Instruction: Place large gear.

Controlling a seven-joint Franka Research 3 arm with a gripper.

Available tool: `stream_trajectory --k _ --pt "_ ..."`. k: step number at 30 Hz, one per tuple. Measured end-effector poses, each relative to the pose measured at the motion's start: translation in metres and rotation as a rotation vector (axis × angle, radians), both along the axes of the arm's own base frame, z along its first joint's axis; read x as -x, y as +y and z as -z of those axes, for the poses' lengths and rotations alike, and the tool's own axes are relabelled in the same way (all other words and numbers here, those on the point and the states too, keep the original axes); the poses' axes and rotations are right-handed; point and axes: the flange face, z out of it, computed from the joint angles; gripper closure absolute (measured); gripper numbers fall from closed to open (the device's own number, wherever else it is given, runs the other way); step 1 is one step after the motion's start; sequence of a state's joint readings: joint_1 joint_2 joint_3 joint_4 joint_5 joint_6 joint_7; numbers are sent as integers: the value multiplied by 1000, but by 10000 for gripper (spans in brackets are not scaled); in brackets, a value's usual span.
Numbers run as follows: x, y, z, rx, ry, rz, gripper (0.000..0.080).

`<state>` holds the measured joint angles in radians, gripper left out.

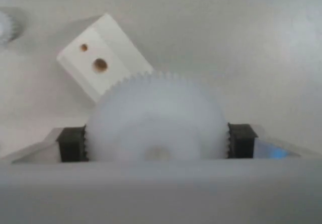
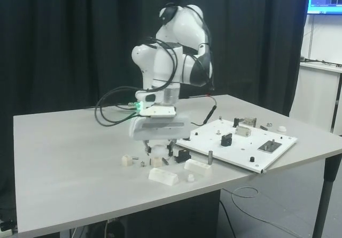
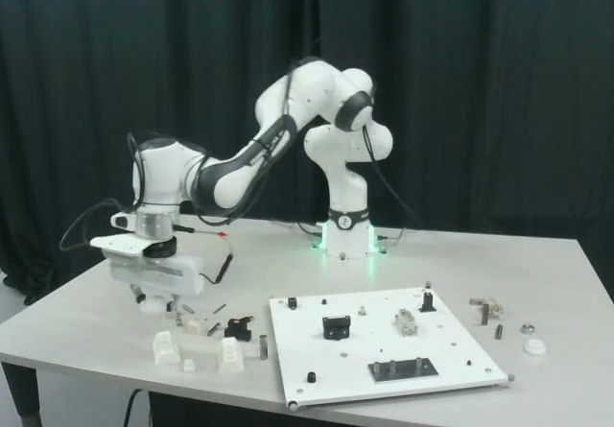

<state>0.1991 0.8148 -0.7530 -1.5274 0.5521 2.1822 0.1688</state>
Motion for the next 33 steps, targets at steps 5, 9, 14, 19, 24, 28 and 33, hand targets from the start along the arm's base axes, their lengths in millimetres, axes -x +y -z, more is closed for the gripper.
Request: stream_trajectory --k 5,9,14,19,24,28,33 --pt "-2 -18 2 -42 -9 -2 208" --pt "0 -30 4 -76 -15 5 208" --pt "2 -36 5 -87 -11 4 208" --pt "3 -37 9 -81 -1 -11 208" --pt "5 -40 14 -62 15 -19 208" --pt "7 -44 19 -48 26 -22 208" --pt "11 -53 25 -35 33 -16 208"
